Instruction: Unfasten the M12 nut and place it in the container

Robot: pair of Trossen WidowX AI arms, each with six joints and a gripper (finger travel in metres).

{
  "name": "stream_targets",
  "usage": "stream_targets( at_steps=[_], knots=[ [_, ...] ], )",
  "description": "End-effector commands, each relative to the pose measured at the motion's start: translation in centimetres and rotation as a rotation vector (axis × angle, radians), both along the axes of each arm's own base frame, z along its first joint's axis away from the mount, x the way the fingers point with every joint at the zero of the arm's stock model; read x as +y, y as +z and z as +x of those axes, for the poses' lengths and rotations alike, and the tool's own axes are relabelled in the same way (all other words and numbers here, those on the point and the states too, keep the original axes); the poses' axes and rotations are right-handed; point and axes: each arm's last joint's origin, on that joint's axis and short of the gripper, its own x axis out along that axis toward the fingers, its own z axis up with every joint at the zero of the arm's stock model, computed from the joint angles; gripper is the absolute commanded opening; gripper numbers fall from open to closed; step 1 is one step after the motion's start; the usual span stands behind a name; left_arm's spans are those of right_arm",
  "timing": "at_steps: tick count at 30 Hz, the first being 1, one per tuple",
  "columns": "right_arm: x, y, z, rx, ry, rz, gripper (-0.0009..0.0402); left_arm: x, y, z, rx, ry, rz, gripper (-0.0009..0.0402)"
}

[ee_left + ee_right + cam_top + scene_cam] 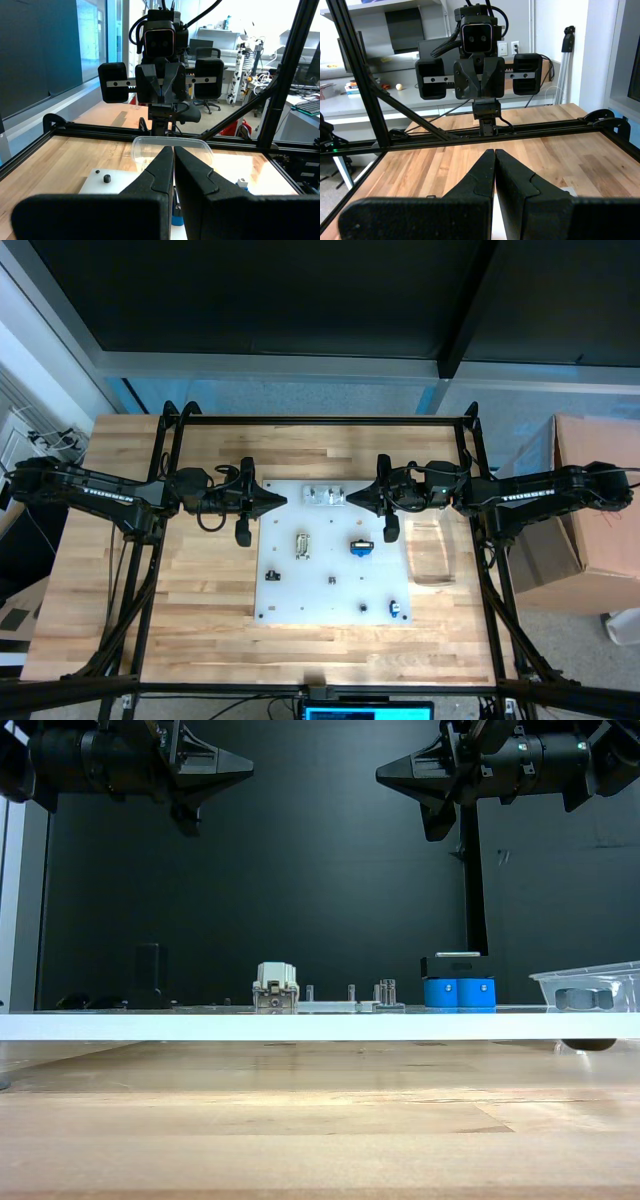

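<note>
A wooden bench [200, 590] carries a white board [300, 590], with a clear container [432, 562] lying just beside the board's right edge. High above the board's far part, the left tool [280, 500] and the right tool [352, 497] point tip to tip, well apart. Each is pinched closed, with nothing between its fingers. The small silver nut [396, 608] sits on its stud near the board's near right edge, outside the container.

Over the board [300, 590] left gripper [283, 500] and right gripper [350, 497], container [430, 582] at its right
</note>
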Motion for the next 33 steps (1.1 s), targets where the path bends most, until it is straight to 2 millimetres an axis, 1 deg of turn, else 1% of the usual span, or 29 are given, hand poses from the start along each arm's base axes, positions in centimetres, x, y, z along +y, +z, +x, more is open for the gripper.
stream_targets(
  at_steps=[1, 16, 19, 21, 25, 29, 33],
  knots=[
    [-0.1, 0.7, 0.0, -0.069, -0.067, -0.059, 0.0, 0.0, 0.0, 0.0, 0.0, 0.0, 0.0, 0.0],
    [-0.1, 0.6, 0.0, -0.059, -0.064, -0.049, 0.0, 0.0, 0.0, 0.0, 0.0, 0.0, 0.0, 0.0],
    [0.2, 0.6, 0.0, -0.054, 0.018, -0.017, 0.0, 0.0, 0.0, 0.0, 0.0, 0.0, 0.0, 0.0],
    [0.5, 0.6, 0.2, 0.011, 0.044, 0.013, 0.0, 0.0, 0.0, 0.0, 0.0, 0.0, 0.0, 0.0],
    [1.7, 0.3, 0.5, 0.254, 0.056, 0.029, 0.0, 0.0, 0.0, 0.0, 0.0, 0.0, 0.0, 0.0],
    [3.6, 0.2, 0.9, 0.454, 0.108, 0.021, 0.0, 0.0, 0.0, 0.0, 0.0, 0.0, 0.0, 0.0],
    [5.9, 0.6, 1.5, 0.604, 0.137, 0.034, 0.0, 0.0, 0.0, 0.0, 0.0, 0.0, 0.0, 0.0]
  ],
)
